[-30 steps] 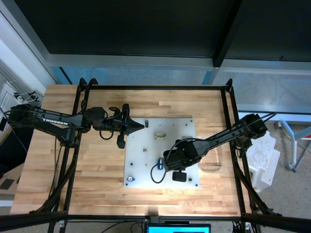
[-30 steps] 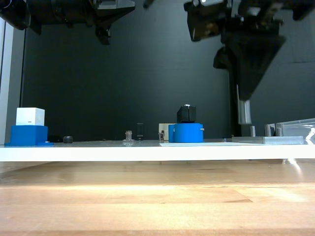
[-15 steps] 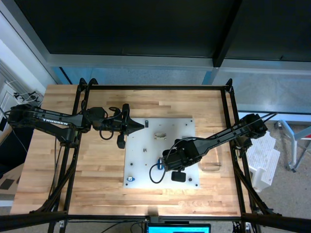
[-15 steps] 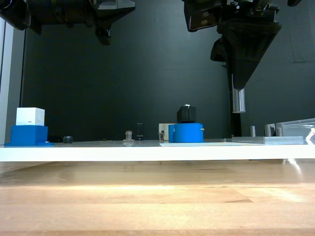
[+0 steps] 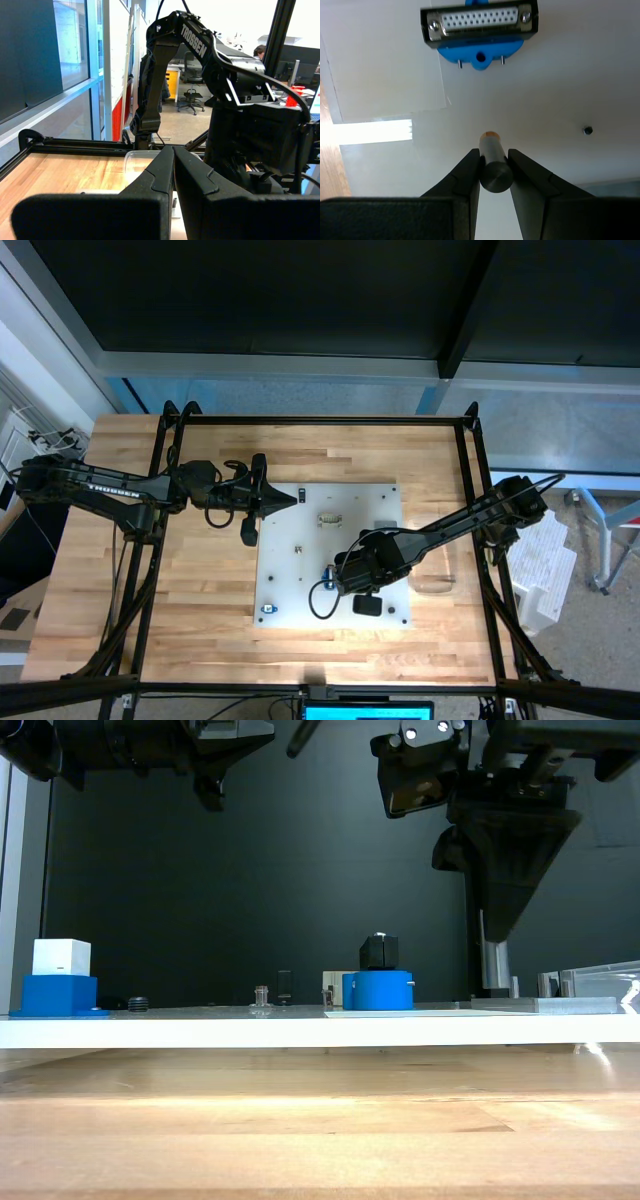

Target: Pick the 16mm cylinder and install on the taskboard

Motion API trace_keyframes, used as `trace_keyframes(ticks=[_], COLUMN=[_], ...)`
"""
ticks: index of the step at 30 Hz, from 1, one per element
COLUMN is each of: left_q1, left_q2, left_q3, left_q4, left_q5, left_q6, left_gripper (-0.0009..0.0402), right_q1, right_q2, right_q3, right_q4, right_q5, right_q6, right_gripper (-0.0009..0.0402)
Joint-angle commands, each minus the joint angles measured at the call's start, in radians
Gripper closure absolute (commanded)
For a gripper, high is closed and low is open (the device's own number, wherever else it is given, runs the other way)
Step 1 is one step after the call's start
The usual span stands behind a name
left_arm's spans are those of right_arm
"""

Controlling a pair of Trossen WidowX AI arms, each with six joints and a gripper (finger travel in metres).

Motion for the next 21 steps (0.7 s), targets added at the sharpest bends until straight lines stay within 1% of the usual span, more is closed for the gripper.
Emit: trace_keyframes(ticks=[1,9,21], left_q1=[0.000,0.000,0.000], left_q2=[0.000,0.000,0.000], left_q3=[0.000,0.000,0.000], left_q4=[0.000,0.000,0.000], left_q5=[0.000,0.000,0.000], left_q6=[0.000,0.000,0.000], left_gripper=[0.0393,0.0393,0.0393], right_q1=[0.001,0.002,0.003], right_q2=[0.000,0.000,0.000], right_q3=[-0.010,-0.035,-0.038], right_q4=[0.008,0.047,0.049], right_q5=[0.003,0.002,0.002], right_q6=[0.001,0.001,0.001], right_gripper=[0.0387,0.0387,0.0387])
